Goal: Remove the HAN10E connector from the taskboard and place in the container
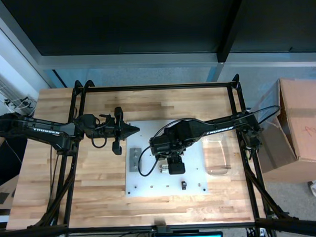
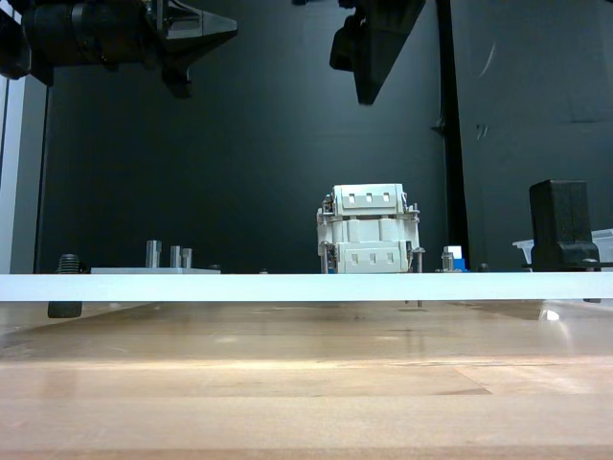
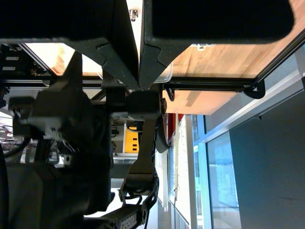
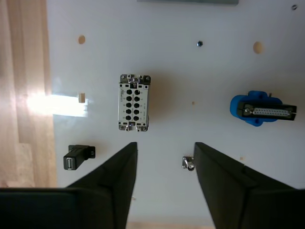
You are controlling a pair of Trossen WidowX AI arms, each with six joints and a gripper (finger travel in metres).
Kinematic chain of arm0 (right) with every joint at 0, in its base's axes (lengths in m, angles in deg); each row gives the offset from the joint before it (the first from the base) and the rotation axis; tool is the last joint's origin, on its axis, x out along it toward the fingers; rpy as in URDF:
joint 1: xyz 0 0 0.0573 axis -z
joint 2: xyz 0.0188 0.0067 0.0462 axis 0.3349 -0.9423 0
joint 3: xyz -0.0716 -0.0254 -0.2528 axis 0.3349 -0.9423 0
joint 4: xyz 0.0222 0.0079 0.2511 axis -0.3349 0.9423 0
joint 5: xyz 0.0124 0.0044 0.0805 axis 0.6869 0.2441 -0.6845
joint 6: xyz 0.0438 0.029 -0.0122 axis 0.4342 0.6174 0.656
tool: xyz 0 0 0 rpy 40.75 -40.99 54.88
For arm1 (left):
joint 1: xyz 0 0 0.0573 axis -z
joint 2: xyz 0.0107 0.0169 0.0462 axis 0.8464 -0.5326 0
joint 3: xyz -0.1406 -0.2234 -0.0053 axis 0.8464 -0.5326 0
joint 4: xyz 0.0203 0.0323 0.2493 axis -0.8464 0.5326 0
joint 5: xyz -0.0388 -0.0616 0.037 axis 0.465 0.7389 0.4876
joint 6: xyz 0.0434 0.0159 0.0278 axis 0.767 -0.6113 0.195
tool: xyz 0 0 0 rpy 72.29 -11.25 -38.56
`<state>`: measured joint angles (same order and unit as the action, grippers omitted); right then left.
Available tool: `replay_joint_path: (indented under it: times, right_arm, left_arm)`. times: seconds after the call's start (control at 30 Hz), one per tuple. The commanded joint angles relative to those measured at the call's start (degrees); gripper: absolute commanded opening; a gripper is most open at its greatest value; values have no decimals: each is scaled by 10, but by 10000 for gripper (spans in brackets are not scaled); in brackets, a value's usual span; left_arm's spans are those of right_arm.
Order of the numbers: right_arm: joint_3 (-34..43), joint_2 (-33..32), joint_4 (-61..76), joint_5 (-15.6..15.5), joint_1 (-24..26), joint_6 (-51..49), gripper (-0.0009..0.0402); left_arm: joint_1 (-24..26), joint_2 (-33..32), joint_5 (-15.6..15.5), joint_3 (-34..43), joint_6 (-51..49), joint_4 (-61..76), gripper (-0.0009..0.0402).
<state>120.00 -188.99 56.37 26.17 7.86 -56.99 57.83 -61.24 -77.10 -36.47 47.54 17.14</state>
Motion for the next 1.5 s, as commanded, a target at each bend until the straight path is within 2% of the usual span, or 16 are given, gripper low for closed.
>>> replay_joint_path:
  times: [0.03, 0.4, 0.6, 1.5]
  right_arm:
    - [0, -15, -5, 2, -2, -1, 195]
    - [-3, -30, -33, 7, -2, -1, 199]
    - [-24, -30, -47, 31, -2, -1, 199]
    - [-125, -30, -147, 32, -2, 14, 198]
  left_arm:
    - [0, 0, 0, 0, 0, 0, 0]
    - [0, 0, 0, 0, 0, 0, 0]
    - [0, 0, 0, 0, 0, 0, 0]
    - [0, 0, 0, 0, 0, 0, 0]
